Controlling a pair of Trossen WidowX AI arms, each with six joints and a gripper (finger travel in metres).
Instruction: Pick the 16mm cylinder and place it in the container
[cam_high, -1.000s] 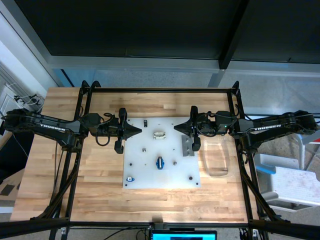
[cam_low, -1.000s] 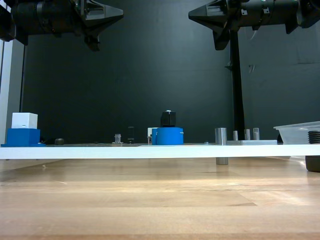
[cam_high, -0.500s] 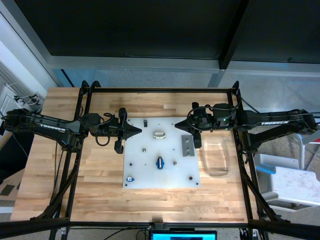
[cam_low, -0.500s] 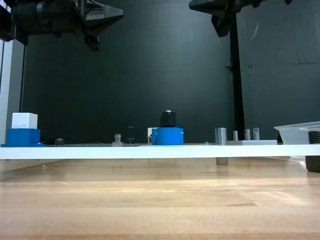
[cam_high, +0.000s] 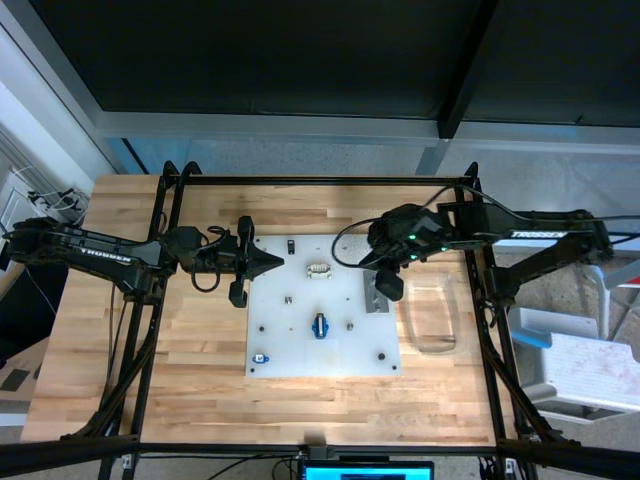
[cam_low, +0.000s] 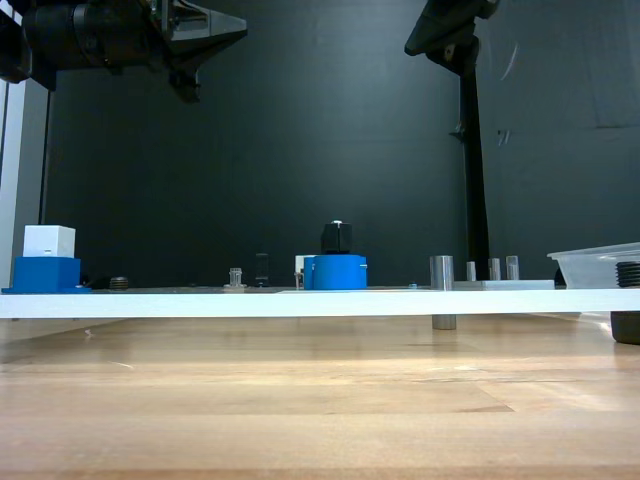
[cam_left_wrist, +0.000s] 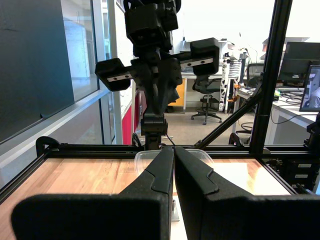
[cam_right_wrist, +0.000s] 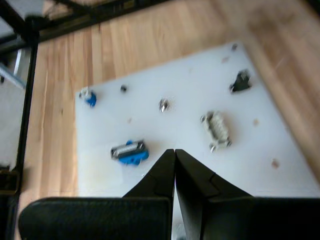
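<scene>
16mm cylinder (cam_low: 441, 272) stands upright on the white board (cam_high: 300, 350), near the blue fixture (cam_high: 320, 325); container (cam_high: 437, 346) sits on the table by the board's right edge, apart from the cylinder; right gripper (cam_right_wrist: 175, 151) fingers pressed together, high over the board's far right part; left gripper (cam_left_wrist: 174, 150) fingers pressed together too, high at the board's left edge.

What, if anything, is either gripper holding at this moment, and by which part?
Nothing is held. The left gripper and the right gripper are both shut and empty, high above the board; the 16mm cylinder stands on it untouched.
</scene>
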